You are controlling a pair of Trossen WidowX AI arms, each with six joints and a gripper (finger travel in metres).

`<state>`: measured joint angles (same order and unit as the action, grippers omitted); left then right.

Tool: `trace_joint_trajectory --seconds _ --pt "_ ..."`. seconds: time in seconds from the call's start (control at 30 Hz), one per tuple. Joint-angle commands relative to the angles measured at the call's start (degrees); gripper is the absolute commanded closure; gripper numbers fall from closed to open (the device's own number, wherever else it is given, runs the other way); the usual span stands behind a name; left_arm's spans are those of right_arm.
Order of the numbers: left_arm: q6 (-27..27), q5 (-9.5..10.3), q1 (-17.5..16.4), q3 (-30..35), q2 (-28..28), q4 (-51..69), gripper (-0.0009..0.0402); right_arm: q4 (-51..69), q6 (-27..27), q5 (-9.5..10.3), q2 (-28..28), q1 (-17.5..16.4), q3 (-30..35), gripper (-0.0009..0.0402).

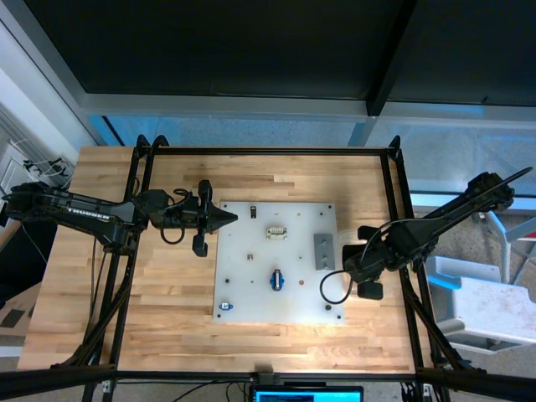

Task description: Pick the 16mm cylinder and place it in the taskboard

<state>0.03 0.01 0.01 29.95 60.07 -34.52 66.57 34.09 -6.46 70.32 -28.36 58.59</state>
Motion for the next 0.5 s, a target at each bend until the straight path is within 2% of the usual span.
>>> trace_joint_trajectory --seconds 0.03,0.5 --pt "0.0 -0.02 0.0 0.0 0.0 0.0 0.0393 -0.7 -1.2 0.02 1.6 1.1 1.3 0.0350" --pt "0.0 -0.02 0.0 0.0 0.0 0.0 0.0393 -4.2 -4.5 0.61 9.8 3.9 6.6 0.0350"
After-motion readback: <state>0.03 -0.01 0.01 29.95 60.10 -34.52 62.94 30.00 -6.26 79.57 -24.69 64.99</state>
